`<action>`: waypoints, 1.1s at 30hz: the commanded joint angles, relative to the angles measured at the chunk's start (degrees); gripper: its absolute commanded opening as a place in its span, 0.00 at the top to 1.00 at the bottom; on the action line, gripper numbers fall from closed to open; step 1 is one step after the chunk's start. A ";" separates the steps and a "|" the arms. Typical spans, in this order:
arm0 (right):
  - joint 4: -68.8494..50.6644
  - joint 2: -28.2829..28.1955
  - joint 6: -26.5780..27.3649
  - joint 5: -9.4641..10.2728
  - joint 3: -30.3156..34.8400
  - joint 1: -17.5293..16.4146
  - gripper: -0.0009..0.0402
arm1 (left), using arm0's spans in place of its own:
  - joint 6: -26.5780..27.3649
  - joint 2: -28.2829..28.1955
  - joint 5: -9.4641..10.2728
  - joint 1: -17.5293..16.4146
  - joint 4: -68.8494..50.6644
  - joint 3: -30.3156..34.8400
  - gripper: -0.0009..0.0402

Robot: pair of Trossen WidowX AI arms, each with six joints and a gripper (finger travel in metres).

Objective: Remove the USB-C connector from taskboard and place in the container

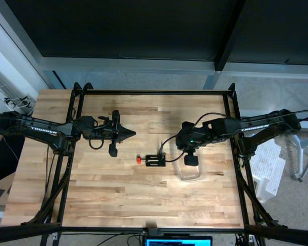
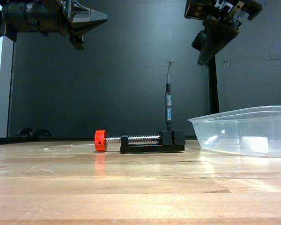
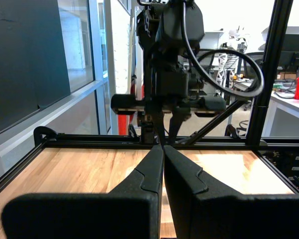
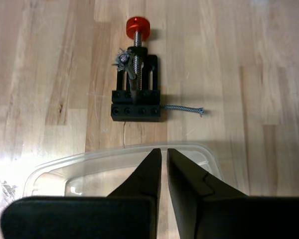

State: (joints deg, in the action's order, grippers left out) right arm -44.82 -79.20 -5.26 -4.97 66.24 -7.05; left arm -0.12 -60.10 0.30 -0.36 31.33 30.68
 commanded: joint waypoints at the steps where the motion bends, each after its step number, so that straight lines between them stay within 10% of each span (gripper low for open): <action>1: -0.04 -2.43 -0.52 -0.09 1.51 -0.66 0.87 | 0.00 -0.02 -0.02 0.00 0.02 0.02 0.98; 8: -1.22 -7.32 -1.99 -3.21 5.46 -2.01 0.72 | 0.00 -0.02 -0.02 0.00 0.02 0.02 0.98; 33: -1.14 -21.35 -2.08 -2.99 14.36 -2.62 0.56 | 0.00 -0.02 -0.02 -0.02 0.02 0.02 0.98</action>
State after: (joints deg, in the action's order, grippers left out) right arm -46.26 -100.14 -7.38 -7.94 80.62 -9.65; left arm -0.12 -60.10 0.30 -0.36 31.33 30.70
